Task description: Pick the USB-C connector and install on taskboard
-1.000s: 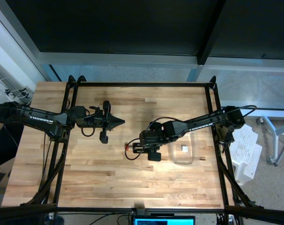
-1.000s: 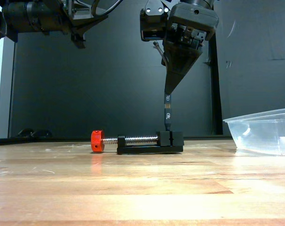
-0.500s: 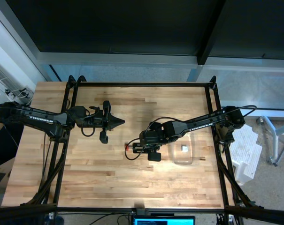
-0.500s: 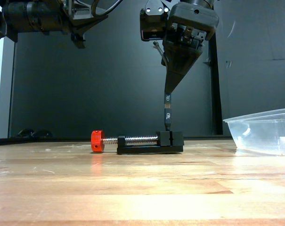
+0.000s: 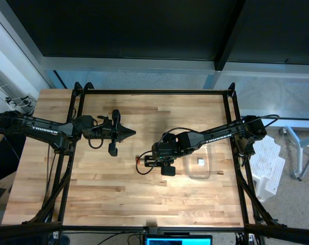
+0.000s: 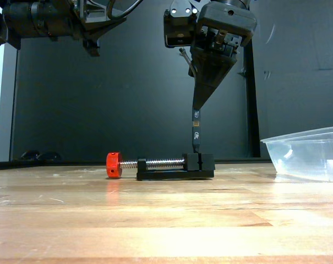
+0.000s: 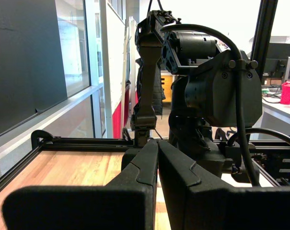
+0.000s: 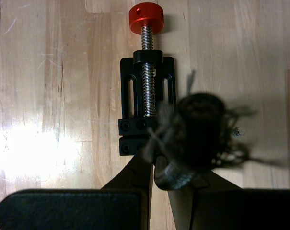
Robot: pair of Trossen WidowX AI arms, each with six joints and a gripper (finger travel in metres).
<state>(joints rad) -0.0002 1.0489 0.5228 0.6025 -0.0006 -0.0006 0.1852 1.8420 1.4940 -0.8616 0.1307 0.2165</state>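
The taskboard [image 6: 175,167] is a small black clamp block with a threaded screw and a red-orange knob [image 6: 114,164], lying on the wooden table. My right gripper [image 6: 197,105] points straight down over its block end, shut on the USB-C connector [image 6: 196,132]. The slim dark connector hangs upright, its lower tip meeting the top of the block. The right wrist view shows the taskboard [image 8: 146,111] below a blurred cable and connector [image 8: 195,132]. From above, the right gripper [image 5: 162,156] covers the taskboard [image 5: 144,160]. My left gripper [image 5: 126,132] hovers shut, away to the left at the back.
A clear plastic tray [image 6: 308,154] stands to the right of the taskboard, and from above the tray's rim [image 5: 209,163] encloses one small white piece [image 5: 200,162]. A black frame [image 5: 154,92] edges the table.
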